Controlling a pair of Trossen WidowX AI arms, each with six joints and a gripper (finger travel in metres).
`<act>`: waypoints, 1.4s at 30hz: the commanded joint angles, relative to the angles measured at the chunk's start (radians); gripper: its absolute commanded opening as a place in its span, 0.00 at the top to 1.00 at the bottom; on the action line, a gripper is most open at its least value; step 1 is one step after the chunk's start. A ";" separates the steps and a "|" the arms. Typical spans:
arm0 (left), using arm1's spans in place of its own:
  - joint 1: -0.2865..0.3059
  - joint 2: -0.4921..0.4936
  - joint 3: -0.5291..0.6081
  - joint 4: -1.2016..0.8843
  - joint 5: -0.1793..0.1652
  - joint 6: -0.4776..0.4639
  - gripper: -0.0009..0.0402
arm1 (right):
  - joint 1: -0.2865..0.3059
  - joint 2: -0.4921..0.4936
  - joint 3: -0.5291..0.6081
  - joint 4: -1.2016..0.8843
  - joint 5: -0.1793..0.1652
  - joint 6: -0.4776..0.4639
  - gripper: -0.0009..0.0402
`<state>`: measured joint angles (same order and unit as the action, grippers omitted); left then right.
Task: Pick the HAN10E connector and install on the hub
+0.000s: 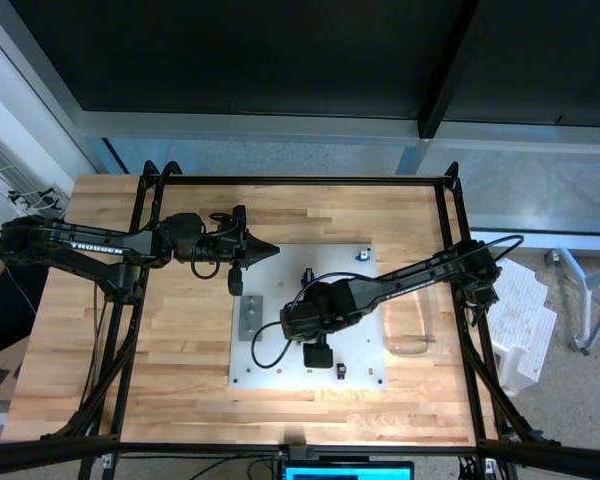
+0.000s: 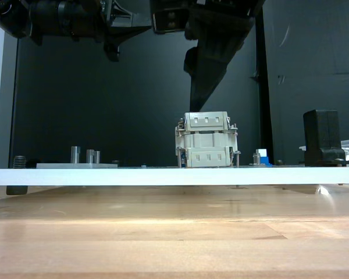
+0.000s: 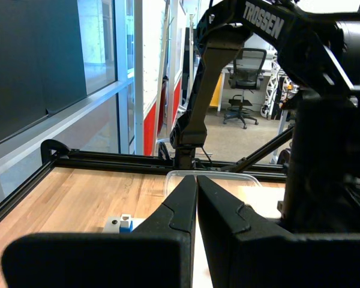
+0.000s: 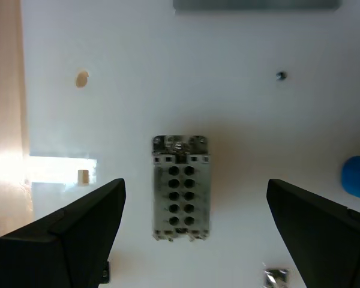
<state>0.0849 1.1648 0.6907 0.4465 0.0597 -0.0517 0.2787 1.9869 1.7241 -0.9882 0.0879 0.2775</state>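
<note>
Since the HAN10E connector already sits atop the hub near the white plate's centre, the risk I see is a half-seated plug: the right hand, spread wide directly above, could snag and tilt it. The left hand, pinched closed, hovers at the plate's 11 o'clock

Conn. on hub — R tool above, L tool behind-left.

robot lab, wooden table in a black frame, two robot arms, office chair and big windows behind
</note>
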 commanded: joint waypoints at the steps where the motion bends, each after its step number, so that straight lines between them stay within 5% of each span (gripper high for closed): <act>1: 0.000 0.000 0.000 0.000 0.000 0.000 0.98 | 0.000 -0.048 -0.034 0.004 -0.001 -0.006 0.17; 8: 0.000 0.000 0.000 0.000 0.000 0.000 0.98 | 0.000 -0.190 -0.179 0.072 0.010 -0.024 0.17; 14: 0.000 0.000 0.000 0.000 0.000 0.000 0.98 | -0.003 -0.330 -0.313 0.187 0.058 -0.036 0.19; 17: 0.000 0.000 0.000 0.000 0.000 0.000 0.98 | -0.019 -0.413 -0.386 0.284 0.077 -0.063 0.25; 29: 0.000 0.000 0.000 0.000 0.000 0.000 0.98 | -0.167 -0.767 -0.699 0.768 0.065 -0.218 0.60; 36: 0.000 0.000 0.000 0.000 0.000 0.000 0.98 | -0.287 -0.922 -0.860 1.003 -0.064 -0.238 0.82; 42: 0.000 0.000 0.000 0.000 0.000 0.000 0.98 | -0.326 -0.999 -1.003 1.227 -0.064 -0.242 0.99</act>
<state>0.0849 1.1648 0.6907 0.4465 0.0597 -0.0513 -0.0467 0.9977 0.7502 0.1909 0.0235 0.0383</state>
